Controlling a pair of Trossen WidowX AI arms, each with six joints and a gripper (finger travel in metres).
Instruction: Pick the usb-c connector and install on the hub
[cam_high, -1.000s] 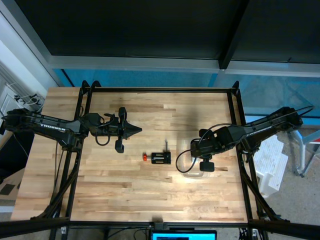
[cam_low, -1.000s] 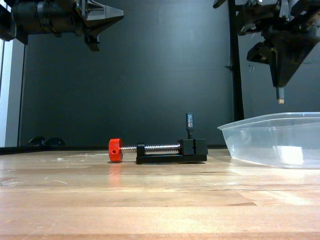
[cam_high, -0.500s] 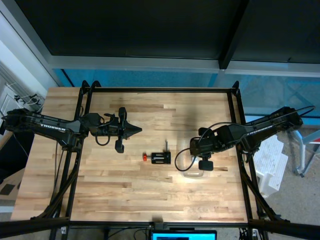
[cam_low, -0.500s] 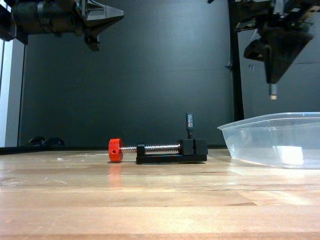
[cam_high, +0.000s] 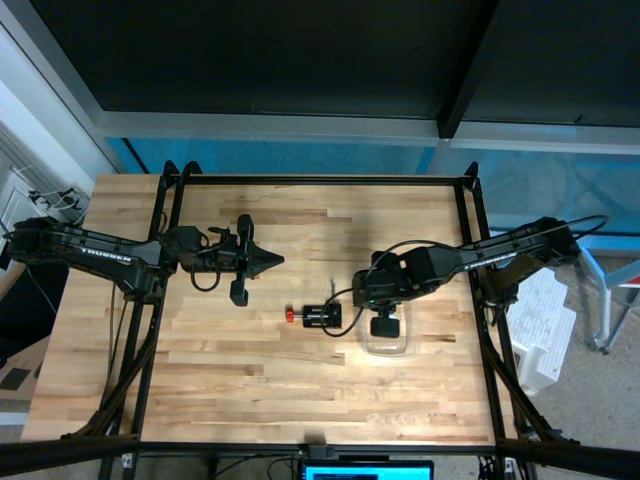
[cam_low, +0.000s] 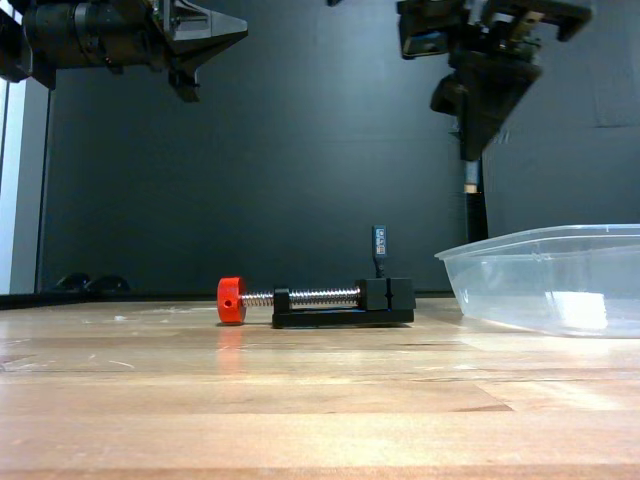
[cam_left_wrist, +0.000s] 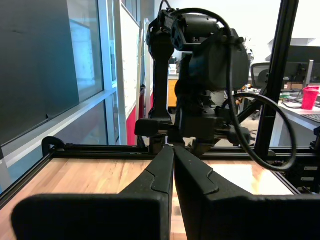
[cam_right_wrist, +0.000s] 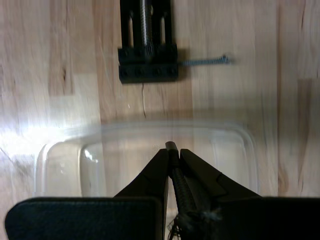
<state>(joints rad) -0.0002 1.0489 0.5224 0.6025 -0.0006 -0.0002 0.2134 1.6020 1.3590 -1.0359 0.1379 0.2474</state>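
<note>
The usb-c connector (cam_right_wrist: 171, 146) hangs tip-down in my right gripper (cam_right_wrist: 173, 153), which is shut on it; its cable trails back between the fingers. In the low view the connector's tip (cam_low: 467, 186) sits high above the table, right of the hub (cam_low: 378, 243) and clear of it. The hub stands upright as a thin strip in a black clamp (cam_high: 322, 316) with a red knob (cam_low: 231, 300). My right gripper (cam_high: 364, 292) hovers over the container's left end, just right of the clamp. My left gripper (cam_high: 276, 260) is shut, empty, raised at the left.
A clear plastic container (cam_low: 548, 276) sits on the wooden table right of the clamp, under the right wrist. The black frame rails (cam_high: 320, 180) border the table. The right arm's cable loops down near the clamp.
My right gripper has carried the connector leftward and upward, from over the container's middle towards the clamp. The left arm, clamp and hub have not moved.
</note>
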